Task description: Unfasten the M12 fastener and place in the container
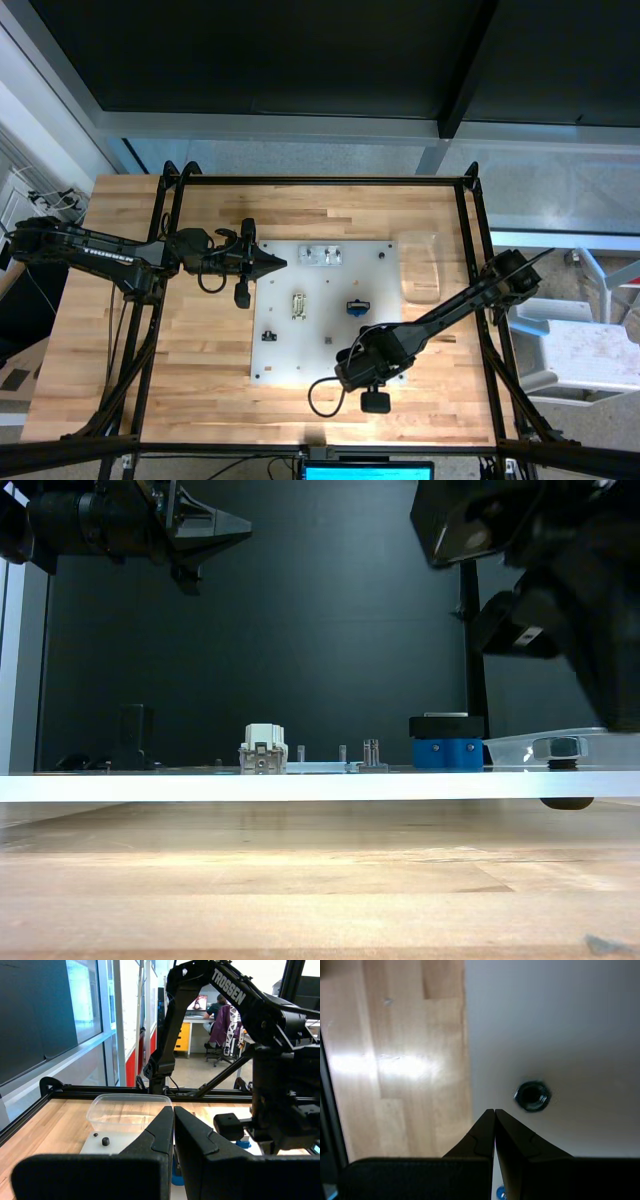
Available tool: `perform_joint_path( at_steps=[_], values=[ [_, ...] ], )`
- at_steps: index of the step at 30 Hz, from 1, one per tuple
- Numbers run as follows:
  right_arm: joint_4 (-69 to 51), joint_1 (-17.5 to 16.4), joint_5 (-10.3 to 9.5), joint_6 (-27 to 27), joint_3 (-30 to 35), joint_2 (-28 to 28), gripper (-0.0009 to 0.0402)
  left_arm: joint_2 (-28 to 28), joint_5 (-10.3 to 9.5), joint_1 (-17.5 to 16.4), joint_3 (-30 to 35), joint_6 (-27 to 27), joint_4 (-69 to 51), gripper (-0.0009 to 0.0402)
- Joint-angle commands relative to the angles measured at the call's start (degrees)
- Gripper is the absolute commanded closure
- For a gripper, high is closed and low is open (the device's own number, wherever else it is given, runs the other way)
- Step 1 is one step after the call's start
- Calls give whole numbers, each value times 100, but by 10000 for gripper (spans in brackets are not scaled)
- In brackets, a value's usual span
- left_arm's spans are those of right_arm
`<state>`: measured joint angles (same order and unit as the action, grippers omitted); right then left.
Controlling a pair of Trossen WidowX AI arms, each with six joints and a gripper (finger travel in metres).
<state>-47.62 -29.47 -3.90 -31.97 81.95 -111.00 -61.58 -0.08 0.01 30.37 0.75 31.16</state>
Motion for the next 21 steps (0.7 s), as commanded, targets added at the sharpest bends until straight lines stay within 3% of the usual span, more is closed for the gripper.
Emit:
perform_joint_path(
  at_steps=[1, 10, 18, 19, 21],
  values=[
    [4, 0, 125, 46, -7, -66, 393, -2, 2, -2, 0, 0, 2, 393],
    [-26, 26, 409, 42, -7, -96, 393, -2, 2, 0, 0, 0, 2, 393],
    [-98, 46, 439, 48, -7, -96, 393, -2, 2, -2, 0, 0, 2, 393],
    [-151, 48, 518, 48, -7, -85, 393, -2, 2, 0, 0, 0, 2, 393],
    [-387, 46, 1119, -142, -4, -48, 393, -2, 2, -2, 0, 0, 2, 393]
  ],
)
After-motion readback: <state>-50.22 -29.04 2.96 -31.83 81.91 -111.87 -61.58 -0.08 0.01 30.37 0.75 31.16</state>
